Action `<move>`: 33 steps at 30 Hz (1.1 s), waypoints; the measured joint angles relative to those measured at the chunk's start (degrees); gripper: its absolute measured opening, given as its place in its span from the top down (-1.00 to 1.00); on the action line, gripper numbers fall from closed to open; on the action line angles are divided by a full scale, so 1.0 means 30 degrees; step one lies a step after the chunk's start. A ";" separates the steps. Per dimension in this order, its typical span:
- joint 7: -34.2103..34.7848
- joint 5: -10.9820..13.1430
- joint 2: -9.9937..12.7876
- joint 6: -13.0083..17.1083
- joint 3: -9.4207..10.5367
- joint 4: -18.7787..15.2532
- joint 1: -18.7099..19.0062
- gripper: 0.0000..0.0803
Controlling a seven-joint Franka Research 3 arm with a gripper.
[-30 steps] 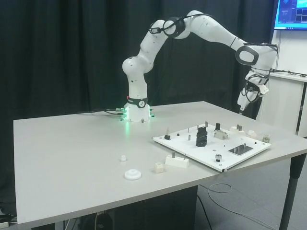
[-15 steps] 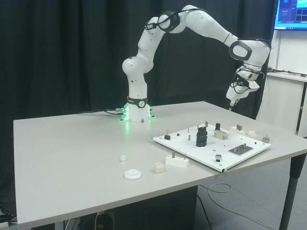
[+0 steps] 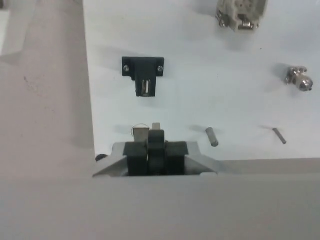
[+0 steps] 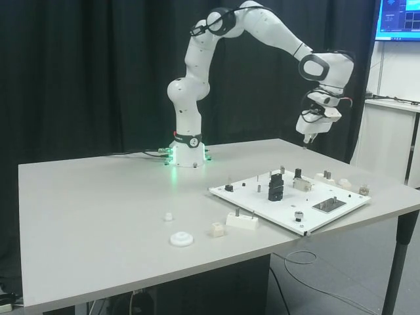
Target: Insert USB.
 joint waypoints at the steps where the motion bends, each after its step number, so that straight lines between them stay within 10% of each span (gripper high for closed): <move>1: 0.0159 0.0000 -0.0171 0.0240 -0.0002 -0.0309 0.0000 0.82; 13: 0.1530 0.0070 -0.1549 0.3301 -0.0006 -0.3149 -0.0001 0.82; 33: 0.0673 0.0192 -0.1711 0.5967 -0.0072 -0.4959 -0.0333 0.82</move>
